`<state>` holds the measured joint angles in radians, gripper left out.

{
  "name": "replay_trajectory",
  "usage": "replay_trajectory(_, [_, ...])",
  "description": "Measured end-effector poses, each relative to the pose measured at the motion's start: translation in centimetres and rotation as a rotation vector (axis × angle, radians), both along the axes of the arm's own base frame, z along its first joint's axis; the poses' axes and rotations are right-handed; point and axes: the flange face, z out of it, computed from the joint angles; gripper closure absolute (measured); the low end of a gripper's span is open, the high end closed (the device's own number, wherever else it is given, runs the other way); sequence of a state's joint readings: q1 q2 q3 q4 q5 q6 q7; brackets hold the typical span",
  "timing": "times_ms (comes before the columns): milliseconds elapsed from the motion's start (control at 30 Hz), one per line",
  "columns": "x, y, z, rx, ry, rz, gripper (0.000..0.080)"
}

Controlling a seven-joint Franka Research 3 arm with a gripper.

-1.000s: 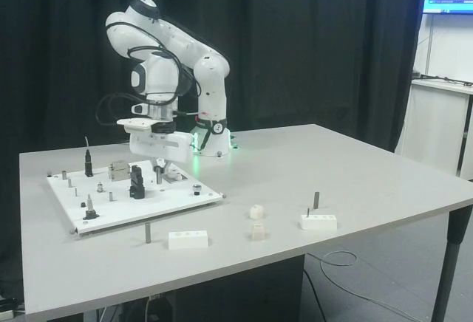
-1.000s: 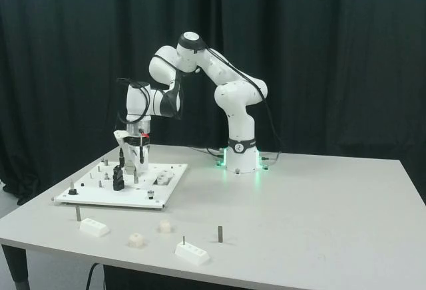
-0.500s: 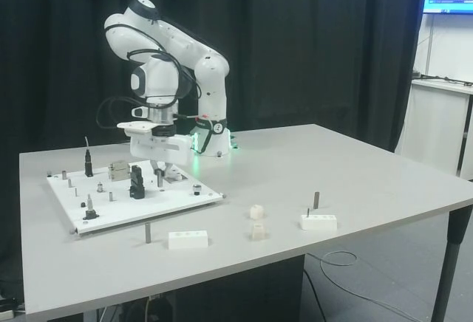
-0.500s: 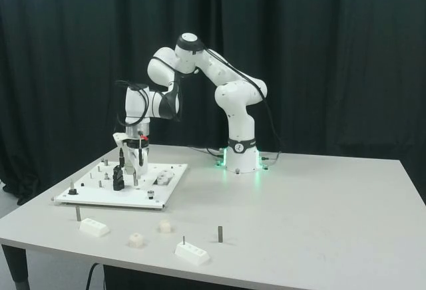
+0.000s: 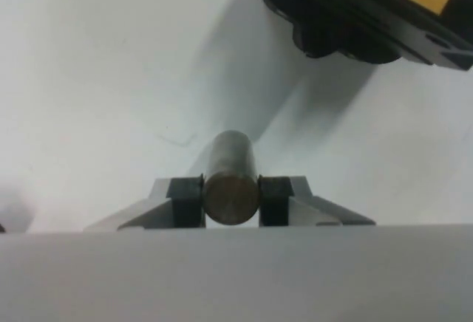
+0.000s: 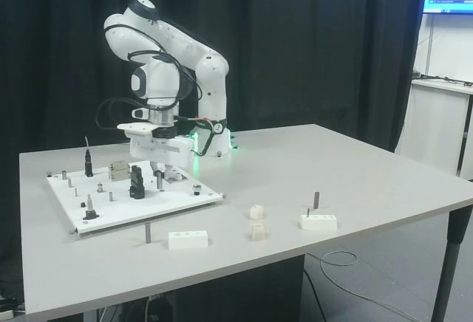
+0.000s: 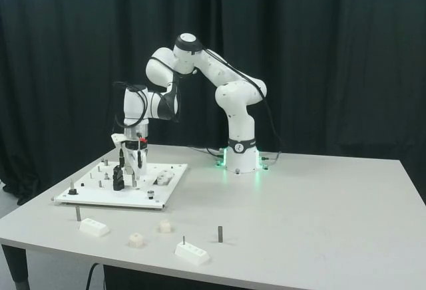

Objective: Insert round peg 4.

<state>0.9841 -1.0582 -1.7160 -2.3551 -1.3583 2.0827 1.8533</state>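
Observation:
The wrist view shows a grey round peg [image 5: 231,178] end-on, clamped between the two black pads [image 5: 185,200] of my gripper [image 5: 231,201]. Under it lies the white board [image 5: 111,78], and a black fixture [image 5: 362,12] sits a short way off. From the first room view, my gripper [image 6: 157,172] hangs low over the white board [image 6: 170,198], holding the peg [image 6: 158,179] upright just right of the black fixture [image 6: 137,182]. The second room view places my gripper [image 7: 135,162] above the board [image 7: 100,199]. I cannot see a hole under the peg.
Several small pegs and fittings stand on the board. In front of it on the grey table [image 6: 332,167] lie a white block [image 6: 188,239], two small white pieces [image 6: 256,222], another white block [image 6: 318,222] and two upright pegs [image 6: 316,200]. The robot base [image 6: 211,141] stands behind.
My gripper, with the peg in it, has shifted a little sideways over the board towards the black fixture. Nothing else has moved.

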Motion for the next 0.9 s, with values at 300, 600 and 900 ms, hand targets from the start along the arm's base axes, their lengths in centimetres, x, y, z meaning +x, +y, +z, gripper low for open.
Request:
replay_trajectory(300, [0.12,0.2,-0.43,0.002,0.014,0.005,0.0649])
replay_trajectory(600, [0.05,0.4,-0.78,0.006,0.022,0.008,0.0649])
replay_trajectory(900, [0.03,0.56,-0.83,0.008,0.024,0.011,0.0649])
